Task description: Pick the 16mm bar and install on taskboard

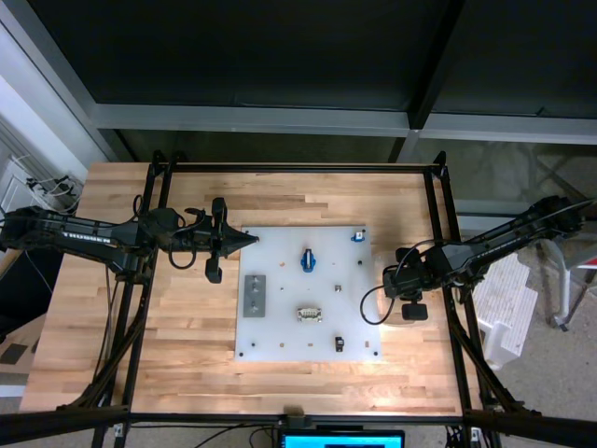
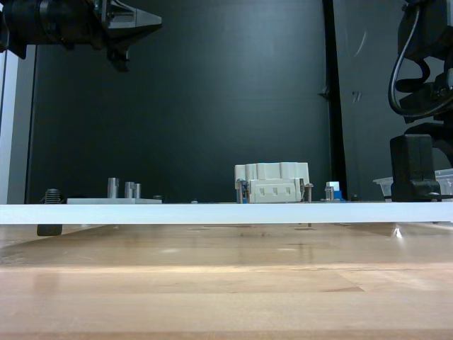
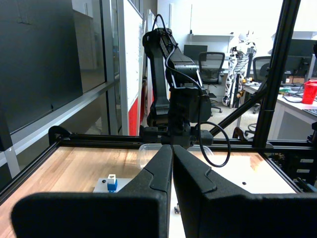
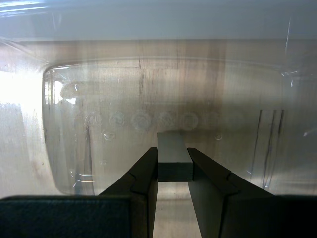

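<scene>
The 16mm bar [image 4: 174, 166] is a short grey block held between the fingers of my right gripper [image 4: 173, 151], which is shut on it. It hangs inside a clear plastic tray [image 4: 99, 148]; I cannot tell whether it touches the tray floor. In the high view my right gripper [image 1: 411, 303] points down just past the right edge of the white taskboard [image 1: 280, 331]. My left gripper [image 1: 244, 240] is shut with nothing in it, held high and level over the board's far left corner. The low view shows the left gripper [image 2: 145, 19] well above the board.
On the board stand a grey block with pegs [image 1: 255, 296], a beige connector [image 1: 309, 315], a blue knob [image 1: 308, 260] and a small blue part [image 1: 356, 237]. A black frame rail [image 1: 438, 243] runs beside the right arm. Papers [image 1: 508, 308] lie off the table's right edge.
</scene>
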`<state>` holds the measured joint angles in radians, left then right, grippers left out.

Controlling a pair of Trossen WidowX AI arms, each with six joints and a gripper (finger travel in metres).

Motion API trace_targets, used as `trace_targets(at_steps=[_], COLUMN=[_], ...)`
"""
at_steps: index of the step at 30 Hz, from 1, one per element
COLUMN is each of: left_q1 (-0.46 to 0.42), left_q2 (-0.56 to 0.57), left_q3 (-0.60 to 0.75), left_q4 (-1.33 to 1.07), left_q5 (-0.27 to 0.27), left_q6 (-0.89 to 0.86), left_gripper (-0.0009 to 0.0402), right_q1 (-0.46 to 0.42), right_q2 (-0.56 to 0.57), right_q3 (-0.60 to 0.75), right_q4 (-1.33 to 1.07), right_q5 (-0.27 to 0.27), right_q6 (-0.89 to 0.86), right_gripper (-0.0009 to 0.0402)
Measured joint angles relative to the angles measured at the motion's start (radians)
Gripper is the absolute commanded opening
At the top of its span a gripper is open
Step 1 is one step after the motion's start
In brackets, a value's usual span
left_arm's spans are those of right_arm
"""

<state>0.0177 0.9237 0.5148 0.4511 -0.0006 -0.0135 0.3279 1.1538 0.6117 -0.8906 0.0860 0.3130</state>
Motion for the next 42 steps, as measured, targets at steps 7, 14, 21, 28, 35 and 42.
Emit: trace_targets(at_steps=[7,14,21,28,35,42], left_q1=[0.000,0.000,0.000,0.000,0.000,0.000], left_q2=[0.000,0.000,0.000,0.000,0.000,0.000], left_q3=[0.000,0.000,0.000,0.000,0.000,0.000], left_q4=[0.000,0.000,0.000,0.000,0.000,0.000], left_q5=[0.000,0.000,0.000,0.000,0.000,0.000], left_q6=[0.000,0.000,0.000,0.000,0.000,0.000], left_gripper=[0.0000,0.0000,0.0000,0.0000,0.0000,0.0000], right_q1=[0.000,0.000,0.000,0.000,0.002,0.014], right_q2=[-0.002,-0.002,-0.014,-0.015,-0.015,0.002], right_q3=[0.000,0.020,0.124,0.203,0.222,0.246], right_q4=[0.000,-0.018,-0.113,-0.193,-0.201,-0.201], right_q5=[0.000,0.000,0.000,0.000,0.000,0.000], right_q6=[0.000,-0.003,-0.008,0.006,0.035,0.079], right_gripper=[0.0026,0.0023,0.0023,0.0023,0.0023,0.0023])
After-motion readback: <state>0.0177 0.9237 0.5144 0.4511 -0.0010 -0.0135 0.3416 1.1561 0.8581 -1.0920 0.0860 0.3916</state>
